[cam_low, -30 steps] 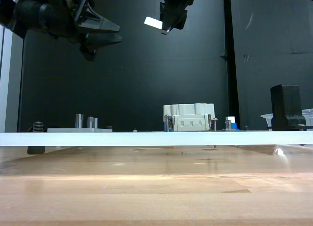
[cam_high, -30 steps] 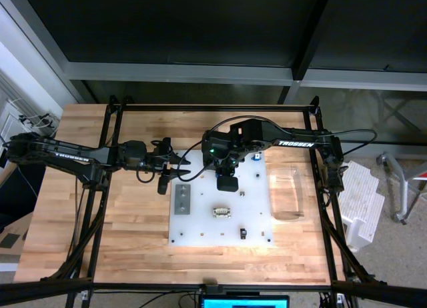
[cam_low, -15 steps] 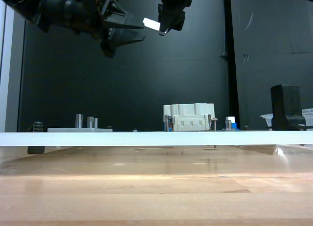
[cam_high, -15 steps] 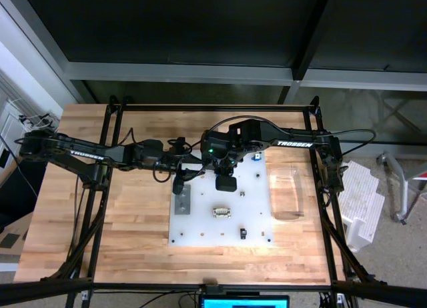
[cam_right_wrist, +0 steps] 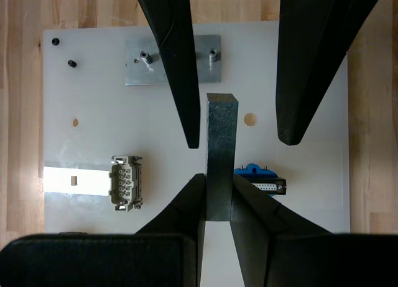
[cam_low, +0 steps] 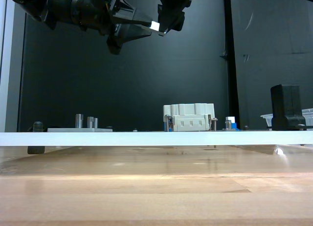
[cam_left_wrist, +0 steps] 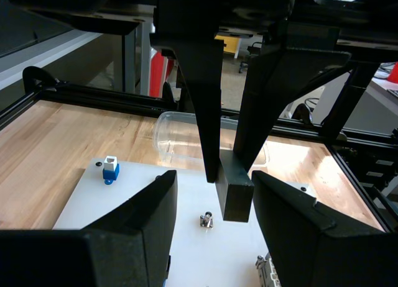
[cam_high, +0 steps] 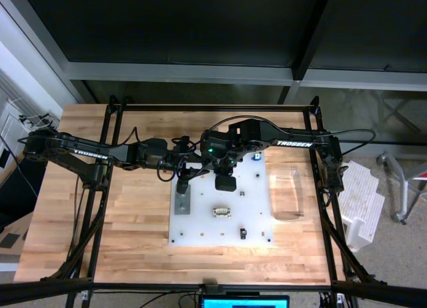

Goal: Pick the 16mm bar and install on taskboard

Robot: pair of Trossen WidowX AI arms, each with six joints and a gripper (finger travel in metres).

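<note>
The 16mm bar [cam_right_wrist: 222, 156] is a dark square-section bar, held in the air above the white taskboard [cam_high: 220, 218] and clear of any seat. My right gripper [cam_right_wrist: 221, 178] is shut on it. The bar's free end [cam_left_wrist: 233, 191] points toward the left arm and shows bright in the low view [cam_low: 155, 25]. My left gripper [cam_left_wrist: 214, 178] is open, its fingers [cam_right_wrist: 171, 63] standing on either side of that free end without closing on it. In the high view the left gripper [cam_high: 192, 167] and right gripper [cam_high: 223, 167] meet over the board's far half.
On the board are a grey plate with two posts [cam_high: 181, 200], a beige multi-pin connector [cam_high: 222, 212], a blue connector [cam_right_wrist: 258, 178] and a small black part [cam_high: 244, 233]. A clear container [cam_high: 287, 195] lies to the right. A black metal frame [cam_high: 107, 188] surrounds the table.
My left gripper has moved right, from beside the board's left edge up to the held bar, and its open fingers now straddle the bar's end. The right gripper and bar have barely moved.
</note>
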